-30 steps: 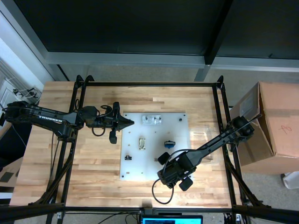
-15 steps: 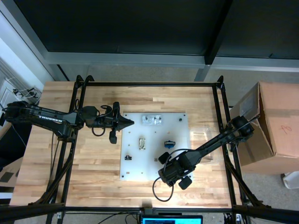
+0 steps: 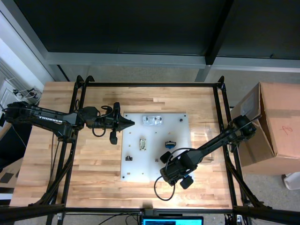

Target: Pick the M12 nut and place it on its threads and fasten

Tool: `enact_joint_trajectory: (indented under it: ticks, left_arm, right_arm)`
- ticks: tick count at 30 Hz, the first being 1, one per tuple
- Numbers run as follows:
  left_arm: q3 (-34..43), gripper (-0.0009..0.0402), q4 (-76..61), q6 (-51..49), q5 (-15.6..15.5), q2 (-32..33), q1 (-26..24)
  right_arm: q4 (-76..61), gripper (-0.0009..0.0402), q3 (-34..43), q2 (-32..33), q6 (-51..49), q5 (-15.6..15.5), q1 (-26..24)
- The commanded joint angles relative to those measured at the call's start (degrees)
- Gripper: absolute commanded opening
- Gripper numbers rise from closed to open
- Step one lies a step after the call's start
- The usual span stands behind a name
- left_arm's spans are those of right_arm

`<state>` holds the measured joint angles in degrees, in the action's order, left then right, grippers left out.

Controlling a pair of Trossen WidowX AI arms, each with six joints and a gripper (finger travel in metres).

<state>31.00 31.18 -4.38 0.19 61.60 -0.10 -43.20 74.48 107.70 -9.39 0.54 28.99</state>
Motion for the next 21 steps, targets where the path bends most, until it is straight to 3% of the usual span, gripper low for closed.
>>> enact_joint_trajectory:
  ticks: [1,21]
  left_arm:
    - [0.02,0.0,0.0,0.0,0.0,0.0,0.02]
    - [0.0,0.0,0.0,0.0,0.0,0.0,0.02]
  right_arm:
    - [0.48,0.0023,-1.03,-0.33,0.07,0.0,0.02]
    - [-3.58,0.0023,2.12,1.33,3.1,-0.02,0.0]
